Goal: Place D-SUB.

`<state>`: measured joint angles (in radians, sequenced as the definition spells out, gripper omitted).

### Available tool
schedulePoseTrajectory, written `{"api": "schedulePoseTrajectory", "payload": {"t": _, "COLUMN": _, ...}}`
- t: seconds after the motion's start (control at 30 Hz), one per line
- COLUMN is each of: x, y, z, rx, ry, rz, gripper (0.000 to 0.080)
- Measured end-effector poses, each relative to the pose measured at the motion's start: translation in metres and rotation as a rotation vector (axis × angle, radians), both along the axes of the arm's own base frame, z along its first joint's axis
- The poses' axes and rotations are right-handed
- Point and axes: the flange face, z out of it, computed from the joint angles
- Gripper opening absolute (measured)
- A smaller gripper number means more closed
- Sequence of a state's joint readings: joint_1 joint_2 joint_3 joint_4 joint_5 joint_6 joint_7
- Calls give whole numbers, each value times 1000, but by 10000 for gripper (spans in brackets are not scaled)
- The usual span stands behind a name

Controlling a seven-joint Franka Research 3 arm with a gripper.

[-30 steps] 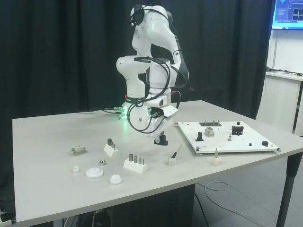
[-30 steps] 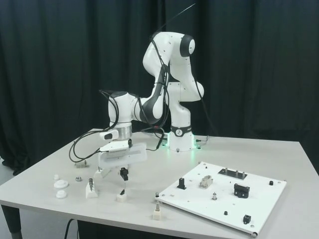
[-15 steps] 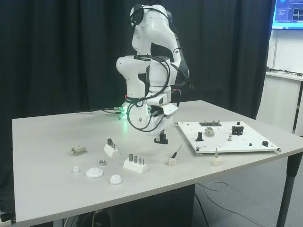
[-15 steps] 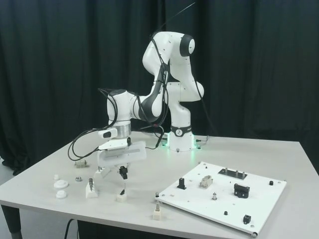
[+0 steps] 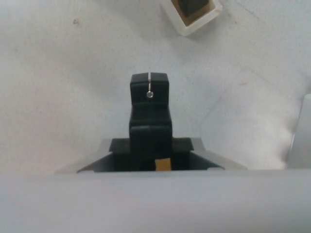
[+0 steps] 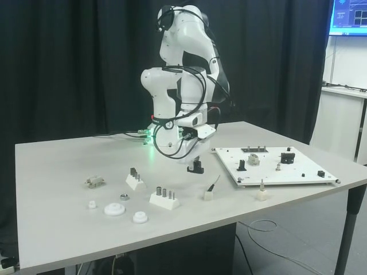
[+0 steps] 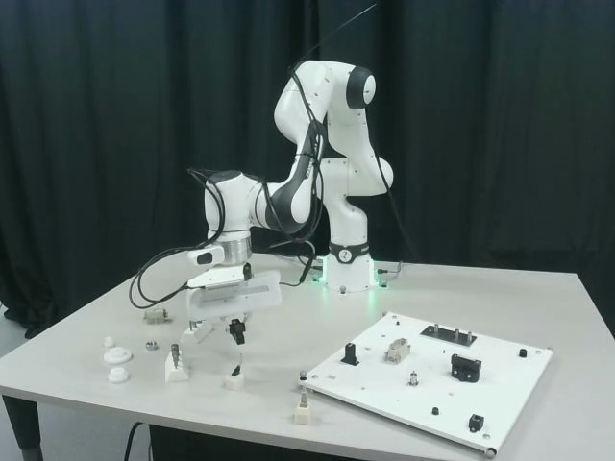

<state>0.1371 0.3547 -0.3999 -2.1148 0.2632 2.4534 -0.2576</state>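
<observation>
Wrist view: gripper above table.

In the wrist view, the white holder is cut off at the edge.

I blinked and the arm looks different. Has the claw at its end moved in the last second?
Yes. The gripper has risen, sitting higher above the grey table than before.

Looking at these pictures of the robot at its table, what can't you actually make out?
- Wrist view: the upper part of the claw is hidden behind the pale camera housing along the picture's lower edge.
- Wrist view: the small white holder is cut off by the picture's edge.
- Both room views: the parts on the white board are too small to name.
- Second room view: the arm hides the table behind it.
</observation>
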Motion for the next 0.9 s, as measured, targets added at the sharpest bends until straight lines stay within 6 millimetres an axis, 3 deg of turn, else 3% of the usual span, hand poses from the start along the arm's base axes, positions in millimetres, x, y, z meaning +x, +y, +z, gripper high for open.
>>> {"api": "schedulePoseTrajectory", "payload": {"t": 0.47, "x": 2, "y": 2, "z": 4, "rx": 7, "ry": 3, "rz": -97, "gripper": 154}}
{"api": "schedulePoseTrajectory", "payload": {"t": 0.9, "x": 3, "y": 5, "z": 8, "rx": 26, "ry": 7, "rz": -548, "gripper": 154}}
